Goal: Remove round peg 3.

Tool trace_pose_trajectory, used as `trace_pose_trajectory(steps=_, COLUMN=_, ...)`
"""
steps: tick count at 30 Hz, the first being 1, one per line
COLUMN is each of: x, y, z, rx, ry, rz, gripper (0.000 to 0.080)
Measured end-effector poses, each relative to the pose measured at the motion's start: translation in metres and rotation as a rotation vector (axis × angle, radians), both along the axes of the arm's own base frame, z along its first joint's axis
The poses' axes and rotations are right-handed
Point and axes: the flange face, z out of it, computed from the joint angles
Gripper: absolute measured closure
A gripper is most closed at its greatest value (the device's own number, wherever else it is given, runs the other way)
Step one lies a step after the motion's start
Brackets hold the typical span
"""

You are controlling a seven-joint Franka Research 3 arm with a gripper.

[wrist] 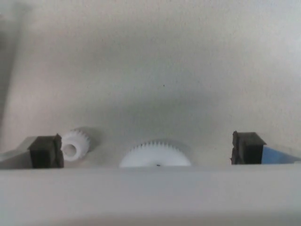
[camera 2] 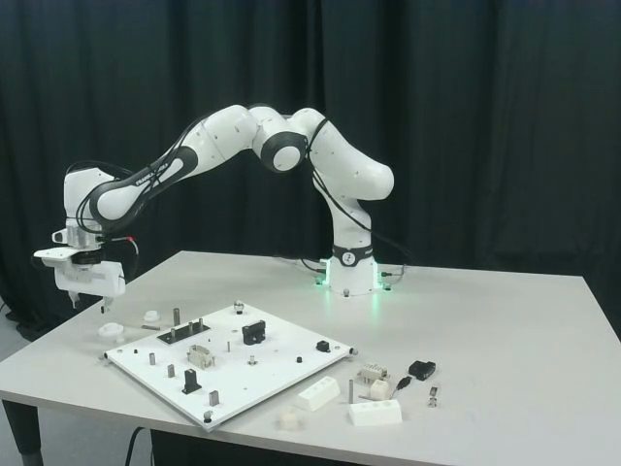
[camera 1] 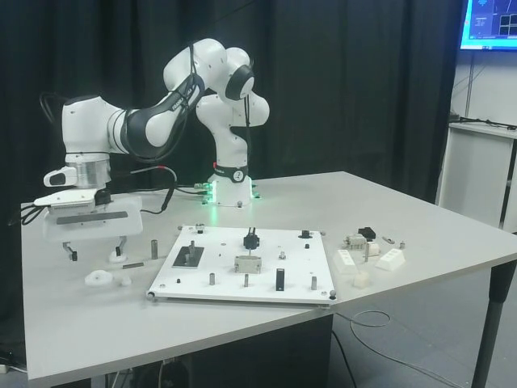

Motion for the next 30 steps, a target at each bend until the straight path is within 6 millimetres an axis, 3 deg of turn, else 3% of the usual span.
trace_pose_trajectory(steps=30, x=0.013, y=0.001, z=0.016, rx=-0.025, ry=-0.022, rz=0.035, gripper=0.0003)
